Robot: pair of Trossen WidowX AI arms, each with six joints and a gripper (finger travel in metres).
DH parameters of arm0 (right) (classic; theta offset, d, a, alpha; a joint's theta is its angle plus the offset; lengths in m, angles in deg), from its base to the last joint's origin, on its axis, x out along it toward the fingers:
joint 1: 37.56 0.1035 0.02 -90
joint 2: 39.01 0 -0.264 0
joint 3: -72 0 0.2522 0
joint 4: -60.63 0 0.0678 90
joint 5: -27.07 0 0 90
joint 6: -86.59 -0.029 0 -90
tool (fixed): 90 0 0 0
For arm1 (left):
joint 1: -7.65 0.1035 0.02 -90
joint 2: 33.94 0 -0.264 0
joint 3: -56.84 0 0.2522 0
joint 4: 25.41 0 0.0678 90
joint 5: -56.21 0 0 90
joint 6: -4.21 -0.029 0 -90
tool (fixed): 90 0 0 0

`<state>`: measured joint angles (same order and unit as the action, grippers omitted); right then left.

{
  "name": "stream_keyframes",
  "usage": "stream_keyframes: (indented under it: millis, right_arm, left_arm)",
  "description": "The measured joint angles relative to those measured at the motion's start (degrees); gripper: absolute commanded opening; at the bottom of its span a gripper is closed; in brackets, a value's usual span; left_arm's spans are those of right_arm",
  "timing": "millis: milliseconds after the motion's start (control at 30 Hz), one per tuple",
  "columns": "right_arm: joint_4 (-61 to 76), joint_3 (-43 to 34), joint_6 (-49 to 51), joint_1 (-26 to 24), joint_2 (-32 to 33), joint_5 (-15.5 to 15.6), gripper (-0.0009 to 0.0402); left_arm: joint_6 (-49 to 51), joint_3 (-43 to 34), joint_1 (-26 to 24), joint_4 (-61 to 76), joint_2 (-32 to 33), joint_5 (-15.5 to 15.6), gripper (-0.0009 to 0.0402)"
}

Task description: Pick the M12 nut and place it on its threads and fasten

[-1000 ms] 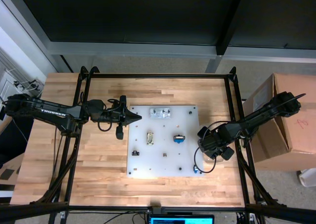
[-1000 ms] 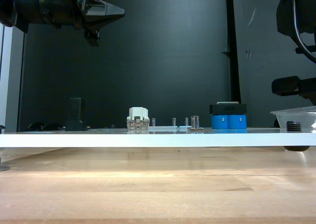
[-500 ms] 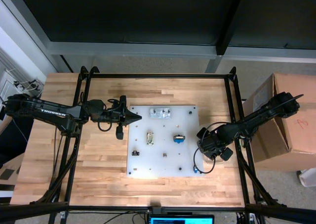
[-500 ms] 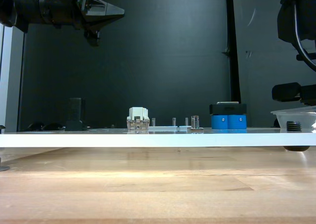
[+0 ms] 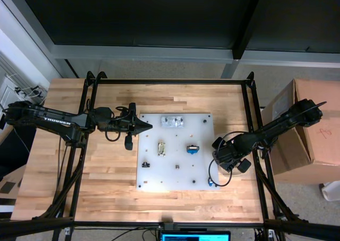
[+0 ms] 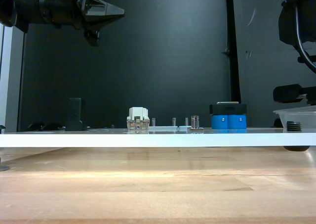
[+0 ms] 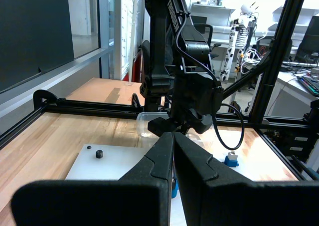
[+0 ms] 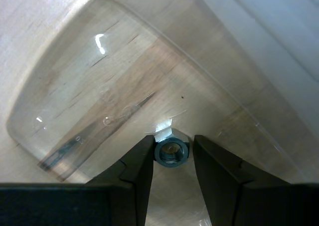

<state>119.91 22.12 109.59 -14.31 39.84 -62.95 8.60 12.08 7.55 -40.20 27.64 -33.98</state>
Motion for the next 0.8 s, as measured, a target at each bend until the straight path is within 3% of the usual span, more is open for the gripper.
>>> stream_keyframes:
  millis: [467,800]
  right_arm:
    - [0.2,-0.4,0.0,0.0,-0.2,0.2,0.0006]
    - [9.6,-8.2,0.0,0.4,-2.8,0.1,0.0005]
  left_arm:
    - [0.0,0.0,0.0,0.0,0.0,0.0,0.0000]
    - [0.0,0.0,0.0,0.0,0.0,0.0,0.0000]
